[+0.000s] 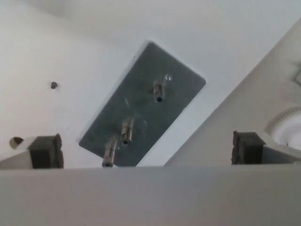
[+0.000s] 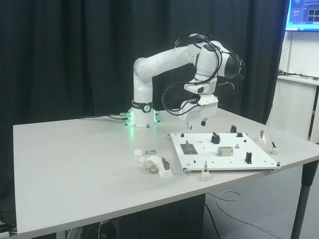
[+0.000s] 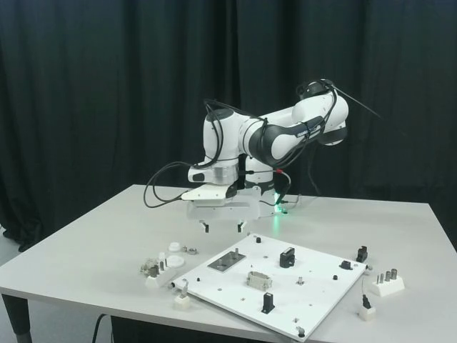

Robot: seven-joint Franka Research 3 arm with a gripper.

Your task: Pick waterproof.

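Fingers point(image 1: 44, 151) of the gripper point(image 1: 146, 149) stand wide apart with nothing between them. The gripper point(image 2: 195, 125) hangs above the far left edge of the white board point(image 2: 224, 162), clear of its surface. In the wrist view a grey plate point(image 1: 146, 108) with three short metal pegs lies below, between the two black pads.

No part carries a label. The piece that best fits the task is the boxy grey connector point(image 2: 225, 151) near the middle of the board. It is right of centre in the first room view and below centre in the second room view point(image 3: 260, 280). It lies flat on the board. Its long axis runs nearly level across the first room view, and from upper left to lower right in the second. It is well apart from the gripper point(image 3: 223, 229) and does not show in the wrist view. Which end is its front I cannot tell.

The board rests on a grey table point(image 2: 75, 159), with a cluster of small white parts point(image 2: 154, 164) just left of it. Black curtains point(image 3: 107, 86) hang behind. A lit screen point(image 2: 303, 15) sits at the upper right of the first room view, and green light glows at the arm's base point(image 2: 142, 117).
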